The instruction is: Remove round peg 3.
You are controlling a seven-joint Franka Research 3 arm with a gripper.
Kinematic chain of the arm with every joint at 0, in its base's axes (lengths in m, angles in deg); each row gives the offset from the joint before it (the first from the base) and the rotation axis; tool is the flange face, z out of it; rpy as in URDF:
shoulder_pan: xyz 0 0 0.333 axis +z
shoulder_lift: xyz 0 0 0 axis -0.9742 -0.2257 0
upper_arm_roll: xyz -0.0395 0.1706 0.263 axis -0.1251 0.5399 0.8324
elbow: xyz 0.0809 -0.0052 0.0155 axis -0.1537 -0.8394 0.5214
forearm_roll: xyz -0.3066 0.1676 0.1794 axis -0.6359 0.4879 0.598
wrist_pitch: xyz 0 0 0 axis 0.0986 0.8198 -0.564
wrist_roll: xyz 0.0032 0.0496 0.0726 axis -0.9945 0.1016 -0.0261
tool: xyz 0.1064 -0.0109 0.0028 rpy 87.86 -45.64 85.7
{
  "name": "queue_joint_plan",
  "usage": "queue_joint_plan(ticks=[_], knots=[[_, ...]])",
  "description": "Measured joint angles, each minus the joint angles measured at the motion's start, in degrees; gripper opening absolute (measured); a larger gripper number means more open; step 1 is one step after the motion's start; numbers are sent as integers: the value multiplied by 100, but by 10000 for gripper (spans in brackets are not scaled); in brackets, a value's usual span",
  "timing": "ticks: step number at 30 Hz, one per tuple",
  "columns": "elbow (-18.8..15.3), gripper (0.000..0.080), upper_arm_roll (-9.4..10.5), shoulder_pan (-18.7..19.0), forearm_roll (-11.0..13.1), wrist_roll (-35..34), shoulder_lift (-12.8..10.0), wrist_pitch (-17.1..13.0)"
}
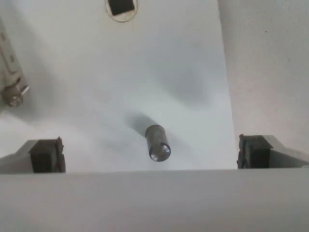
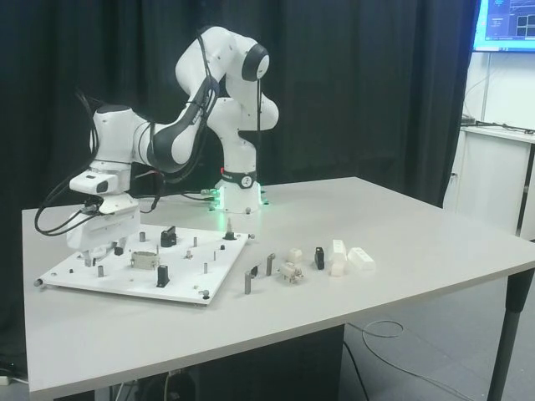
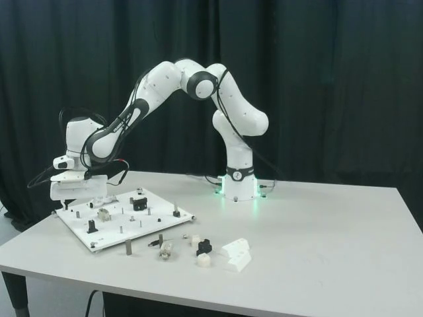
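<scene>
Directly below the pincer [image 1: 152, 154], a short grey peg [image 1: 157, 143] stands upright in the white board [image 1: 145, 72], midway between the two fingertips [image 1: 47, 155], which are spread wide apart and touch nothing. Beyond the pincer, a black square sits in a round socket [image 1: 121, 7]. Board rests on the grey desk [image 2: 401, 242].

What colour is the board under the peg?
White; the board shows best in the wrist view.
</scene>
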Motion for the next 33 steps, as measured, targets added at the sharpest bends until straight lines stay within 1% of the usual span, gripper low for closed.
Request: queue_joint_plan(ticks=[9, 18, 21, 33], knots=[[285, 800, 2, -125, 26, 0, -212, 328], [439, 800, 12, -204, 181, 0, -357, 498], [465, 800, 13, -215, 233, 0, -391, 520], [515, 800, 21, -227, 291, 0, -469, 522]])
